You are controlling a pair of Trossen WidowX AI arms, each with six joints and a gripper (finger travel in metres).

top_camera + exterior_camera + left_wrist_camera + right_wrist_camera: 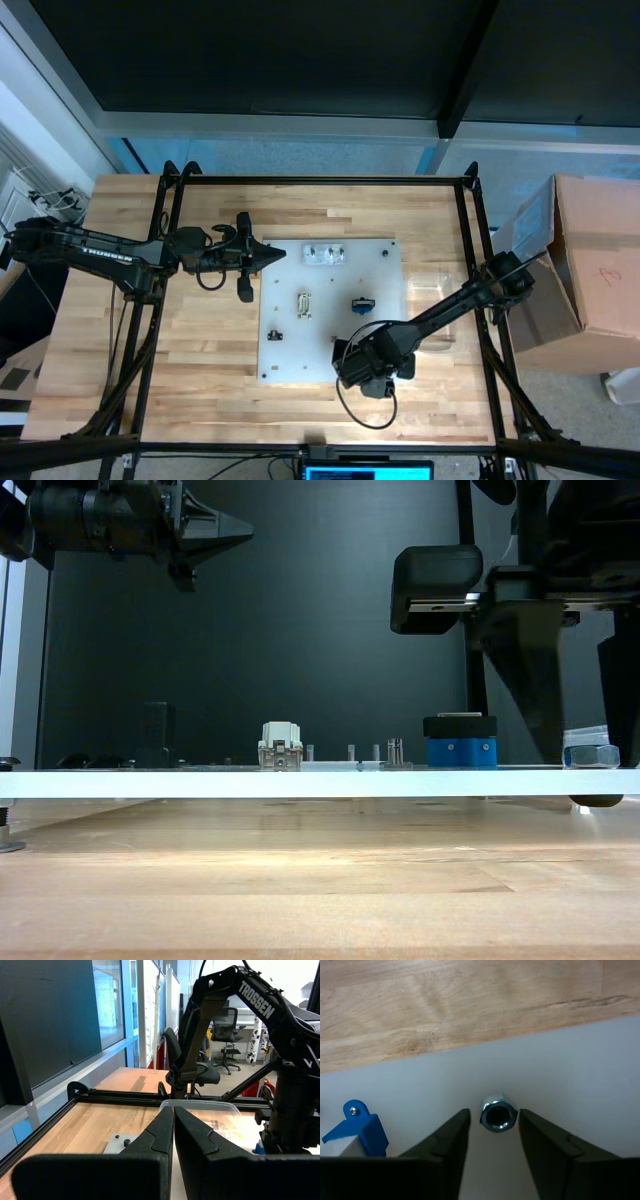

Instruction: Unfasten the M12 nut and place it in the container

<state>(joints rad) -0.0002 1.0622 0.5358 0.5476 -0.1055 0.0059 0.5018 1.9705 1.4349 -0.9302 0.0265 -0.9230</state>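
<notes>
The small silver M12 nut (498, 1114) stands upright on its stud, low against the white board (580, 1070), with no ribs showing and a black bore. My right gripper (494, 1113) is open around it, a black finger (445, 1145) on each side with a thin gap to the nut. In the low view the nut (590, 755) sits at board level between the right gripper's fingers (530, 680). From above, the right gripper (378, 372) hides it. My left gripper (272, 255) hangs shut above the board's far left edge, holding nothing. The clear container (440, 292) lies right of the board.
On the board are a blue block (362, 305), a grey connector (303, 303) and small silver fittings (323, 254). A black frame (320, 181) rims the wooden table. A cardboard box (590, 270) stands off the table to the right.
</notes>
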